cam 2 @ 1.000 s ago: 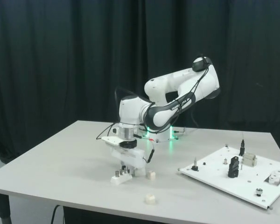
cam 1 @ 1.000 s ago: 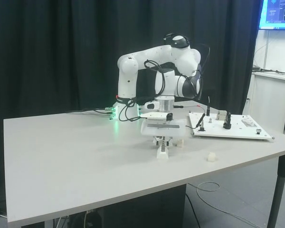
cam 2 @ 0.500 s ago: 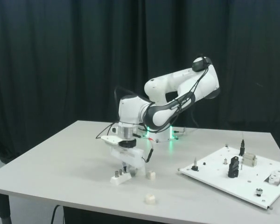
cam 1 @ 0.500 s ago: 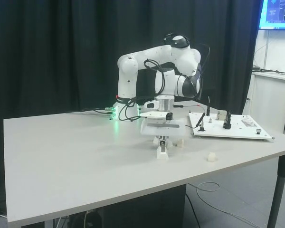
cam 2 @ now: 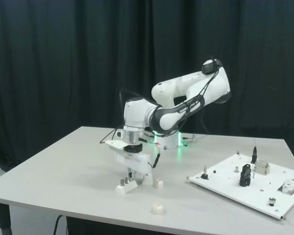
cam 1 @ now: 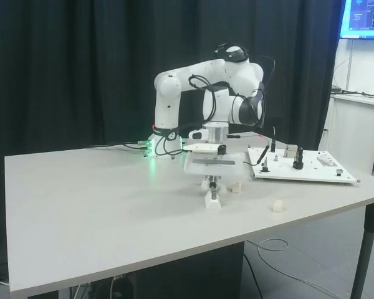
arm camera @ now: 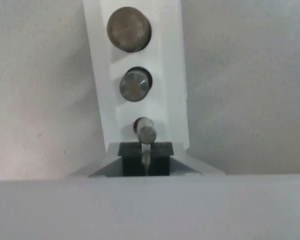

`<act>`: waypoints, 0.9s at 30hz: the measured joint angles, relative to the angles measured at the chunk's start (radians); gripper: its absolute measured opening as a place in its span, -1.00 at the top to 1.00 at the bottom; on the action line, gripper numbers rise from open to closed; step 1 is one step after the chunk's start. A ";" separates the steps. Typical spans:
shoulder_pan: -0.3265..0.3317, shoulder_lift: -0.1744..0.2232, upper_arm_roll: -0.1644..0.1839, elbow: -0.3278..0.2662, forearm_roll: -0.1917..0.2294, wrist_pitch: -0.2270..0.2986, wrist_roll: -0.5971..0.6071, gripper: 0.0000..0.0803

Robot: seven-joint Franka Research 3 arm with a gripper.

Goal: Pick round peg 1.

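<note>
Bench (cam 1: pixel 81 199) — wide bare grey surface is seen on the side away from the board; the near edge runs close below the peg holder (cam 1: pixel 212 200) in the first room view. A white board (cam 2: pixel 245 188) carrying small black fixtures is set toward one end, well apart from the holder. Two small white cubes are noted: one (cam 2: pixel 158 183) just beside the holder, one (cam 2: pixel 158 208) nearer the bench edge.

Arm (cam 2: pixel 186 100) — folded high from its base at the back of the bench, elbow up, wrist turned straight down over the holder. A green light is seen at the base.

Gripper (arm camera: pixel 145 159) — the black fingers (arm camera: pixel 130 160) are closed on a thin peg, round peg 1 (arm camera: pixel 147 135), held upright above the end hole of the white holder strip (arm camera: pixel 167 75). In the wrist view the peg's top stands just off the hole's dark rim; whether its lower end is clear of the hole cannot be told. Two thicker pegs (arm camera: pixel 135 85) (arm camera: pixel 129 29) are seated in the holder's other holes.
</note>
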 joint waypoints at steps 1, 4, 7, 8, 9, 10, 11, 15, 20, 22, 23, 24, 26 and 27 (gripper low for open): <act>0.001 0.000 -0.005 0.000 -0.006 -0.005 0.000 0.92; 0.005 0.000 -0.024 -0.002 -0.023 -0.024 0.000 0.92; 0.009 0.000 -0.042 -0.004 -0.041 -0.043 0.000 0.92; 0.010 0.000 -0.049 -0.005 -0.048 -0.051 0.000 0.93; 0.012 0.000 -0.056 -0.005 -0.053 -0.059 -0.001 0.93; 0.013 0.000 -0.062 -0.005 -0.058 -0.065 -0.001 0.93; 0.014 0.000 -0.067 -0.005 -0.062 -0.070 -0.001 0.93; 0.018 0.000 -0.085 -0.006 -0.075 -0.089 -0.002 0.93; 0.022 0.000 -0.098 -0.006 -0.083 -0.098 -0.004 0.93; 0.024 -0.001 -0.101 -0.006 -0.084 -0.100 -0.005 0.93; 0.024 -0.001 -0.102 -0.006 -0.084 -0.101 -0.005 0.93; 0.025 -0.001 -0.103 -0.006 -0.084 -0.101 -0.006 0.93; 0.027 -0.001 -0.105 -0.006 -0.084 -0.102 -0.007 0.93; 0.028 -0.001 -0.106 -0.006 -0.084 -0.102 -0.007 0.93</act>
